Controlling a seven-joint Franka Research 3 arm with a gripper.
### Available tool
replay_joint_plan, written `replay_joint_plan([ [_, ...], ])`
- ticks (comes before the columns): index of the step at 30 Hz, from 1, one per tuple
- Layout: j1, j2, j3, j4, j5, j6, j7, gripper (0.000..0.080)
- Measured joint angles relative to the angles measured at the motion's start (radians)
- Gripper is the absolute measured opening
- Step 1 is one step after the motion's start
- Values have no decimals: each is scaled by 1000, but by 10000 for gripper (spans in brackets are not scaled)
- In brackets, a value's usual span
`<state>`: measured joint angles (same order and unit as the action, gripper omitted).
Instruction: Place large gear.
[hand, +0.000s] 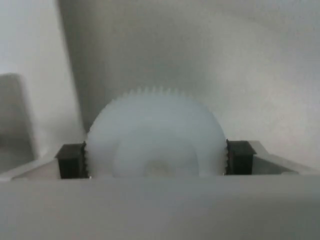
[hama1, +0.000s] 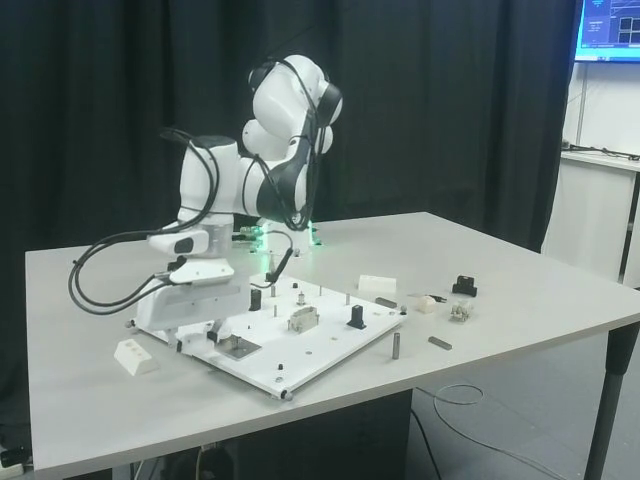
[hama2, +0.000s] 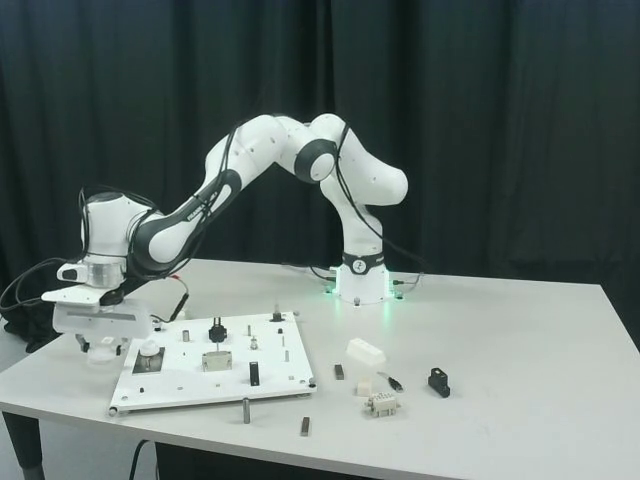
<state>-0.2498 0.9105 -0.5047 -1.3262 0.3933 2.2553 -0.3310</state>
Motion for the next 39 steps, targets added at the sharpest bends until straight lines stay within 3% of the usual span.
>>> replay_joint_plan([
  [11, -46, 51, 27, 58, 18, 0, -17, 596],
  [23, -70, 100, 28, 104, 45, 0, -40, 596],
  [37, -82, 120, 30, 134, 54, -5, -54, 622],
  [38, -82, 120, 30, 135, 54, -7, -54, 752],
  [39, -83, 120, 30, 138, 54, -9, -54, 788],
])
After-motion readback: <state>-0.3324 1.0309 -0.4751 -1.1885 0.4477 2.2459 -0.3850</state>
